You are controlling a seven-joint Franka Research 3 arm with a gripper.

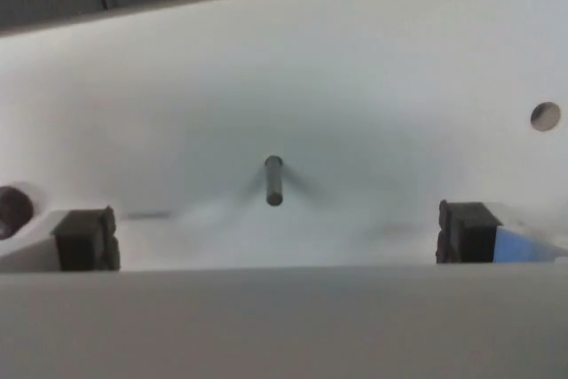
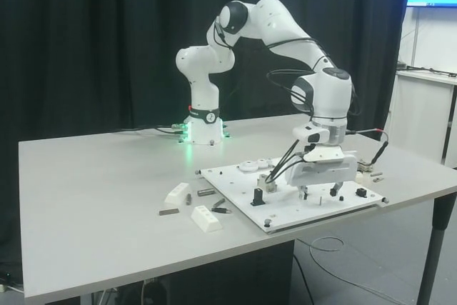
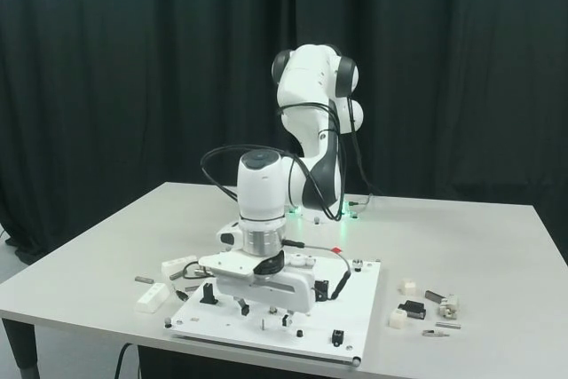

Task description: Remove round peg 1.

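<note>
While the round peg (image 1: 273, 180) stands upright in the white board (image 1: 355, 86), roughly midway between the two black fingers (image 1: 85, 239), which are spread wide and hold nothing, the sensible course is to descend straight down until the pads bracket the shaft. The fingers should then close evenly and lift along the peg's axis, since any sideways pull could jam it in its hole.

In the first room view the gripper (image 2: 319, 192) hangs low over the board's near right part, and the peg (image 2: 320, 196) is only a thin sliver there. In the second room view the gripper (image 3: 264, 310) body largely masks it. Which peg counts as number 1 cannot be read, and how deep it sits is hidden. Loose parts lie on the grey tabletop (image 2: 93, 183) left of the board.
</note>
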